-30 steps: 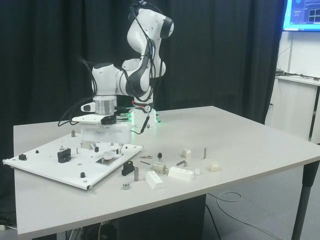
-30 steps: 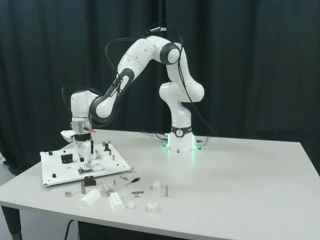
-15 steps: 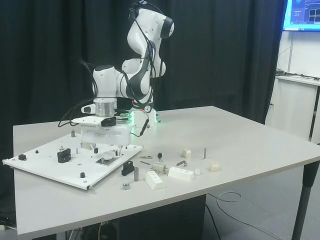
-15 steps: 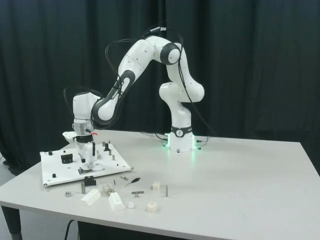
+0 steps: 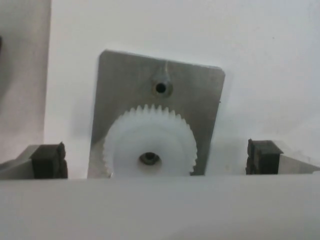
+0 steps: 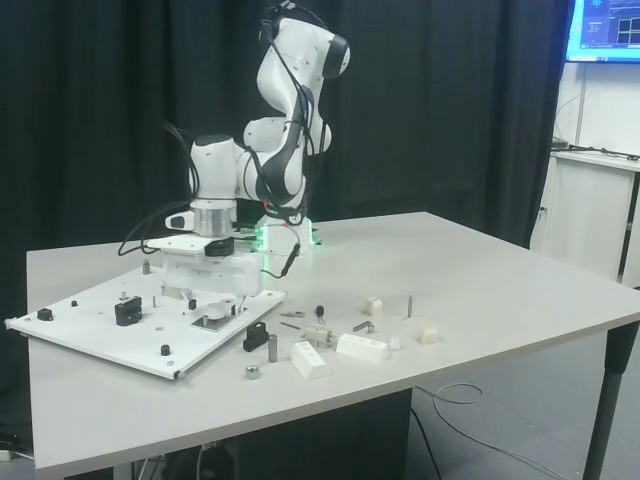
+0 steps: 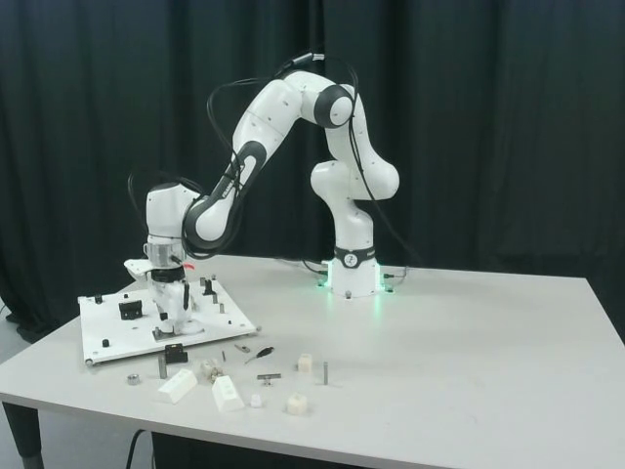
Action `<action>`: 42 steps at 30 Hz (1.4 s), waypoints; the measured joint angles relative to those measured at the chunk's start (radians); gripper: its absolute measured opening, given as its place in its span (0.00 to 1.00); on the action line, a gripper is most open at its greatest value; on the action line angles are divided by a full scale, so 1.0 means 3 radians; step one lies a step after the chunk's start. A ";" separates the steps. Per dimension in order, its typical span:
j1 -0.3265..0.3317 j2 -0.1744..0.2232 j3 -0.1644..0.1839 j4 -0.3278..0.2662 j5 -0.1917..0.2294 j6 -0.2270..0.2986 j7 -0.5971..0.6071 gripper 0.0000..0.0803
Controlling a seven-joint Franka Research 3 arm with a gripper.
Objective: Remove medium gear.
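— Where's the medium gear [image 5: 149, 148]?

— Flat on its grey plate [image 5: 126, 80], pin through the hub, sitting on the white board [image 6: 95, 325]. Only my wrist view shows its teeth; the room views hide it under my hand.

— And your gripper [image 5: 155, 159]?

— Wide open, black pads [image 5: 263, 156] well clear on both sides, touching nothing. The plate sits near the board's edge, with loose parts [image 7: 227, 393] on the table [image 7: 469, 371] beyond.

No legible text, apparently, anywhere
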 joint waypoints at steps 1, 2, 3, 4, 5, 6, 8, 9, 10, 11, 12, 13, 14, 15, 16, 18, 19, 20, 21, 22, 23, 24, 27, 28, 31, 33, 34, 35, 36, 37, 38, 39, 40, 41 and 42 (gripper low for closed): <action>0.0001 0.0003 0.0000 -0.0001 0.0000 0.0006 0.0000 1.00; 0.0002 0.0006 0.0000 -0.0002 0.0000 0.0013 0.0000 1.00; 0.0003 0.0008 0.0001 -0.0003 0.0000 0.0020 0.0000 1.00; 0.0003 0.0011 0.0002 -0.0004 0.0000 0.0029 0.0000 1.00; 0.0003 0.0013 0.0003 -0.0005 0.0000 0.0037 0.0001 1.00; 0.0003 0.0015 0.0005 -0.0006 0.0000 0.0050 0.0005 1.00; 0.0003 0.0019 0.0010 -0.0009 0.0006 0.0075 0.0022 1.00; 0.0003 0.0021 0.0012 -0.0010 0.0006 0.0087 0.0030 1.00; 0.0003 0.0024 0.0015 -0.0012 0.0006 0.0100 0.0038 1.00; 0.0003 0.0026 0.0018 -0.0013 0.0006 0.0113 0.0046 1.00; 0.0003 0.0029 0.0022 -0.0015 0.0006 0.0127 0.0052 1.00; 0.0003 0.0032 0.0025 -0.0017 0.0006 0.0137 0.0058 1.00; 0.0003 0.0036 0.0028 -0.0018 0.0006 0.0145 0.0063 1.00; 0.0003 0.0040 0.0030 -0.0018 0.0007 0.0152 0.0068 1.00; 0.0003 0.0046 0.0032 -0.0018 0.0009 0.0160 0.0074 0.80; 0.0003 0.0056 0.0037 -0.0018 0.0018 0.0174 0.0090 0.80; 0.0003 0.0060 0.0039 -0.0018 0.0023 0.0180 0.0097 0.80; 0.0003 0.0064 0.0041 -0.0018 0.0031 0.0185 0.0102 0.80; 0.0004 0.0066 0.0049 -0.0018 0.0049 0.0185 0.0104 0.80; 0.0004 0.0066 0.0053 -0.0018 0.0061 0.0188 0.0104 0.55; 0.0005 0.0066 0.0053 -0.0018 0.0061 0.0190 0.0104 0.55; 0.0005 0.0066 0.0053 -0.0018 0.0061 0.0190 0.0104 0.55; 0.0006 0.0065 0.0053 -0.0019 0.0062 0.0190 0.0105 0.50; 0.0006 0.0065 0.0052 -0.0019 0.0062 0.0190 0.0105 0.50; 0.0006 0.0064 0.0052 -0.0019 0.0062 0.0190 0.0105 0.50; 0.0006 0.0064 0.0051 -0.0019 0.0062 0.0189 0.0104 0.50; 0.0006 0.0064 0.0051 -0.0019 0.0062 0.0189 0.0104 0.50; 0.0006 0.0063 0.0051 -0.0019 0.0062 0.0188 0.0104 0.50; 0.0006 0.0063 0.0051 -0.0019 0.0062 0.0188 0.0104 0.50; 0.0006 0.0063 0.0050 -0.0019 0.0062 0.0187 0.0104 0.50; 0.0006 0.0063 0.0050 -0.0019 0.0062 0.0187 0.0104 0.50; 0.0006 0.0063 0.0050 -0.0019 0.0062 0.0186 0.0104 0.50; 0.0006 0.0063 0.0049 -0.0019 0.0062 0.0186 0.0104 0.50; 0.0006 0.0063 0.0049 -0.0019 0.0062 0.0185 0.0104 0.50; 0.0006 0.0063 0.0049 -0.0019 0.0062 0.0184 0.0104 0.50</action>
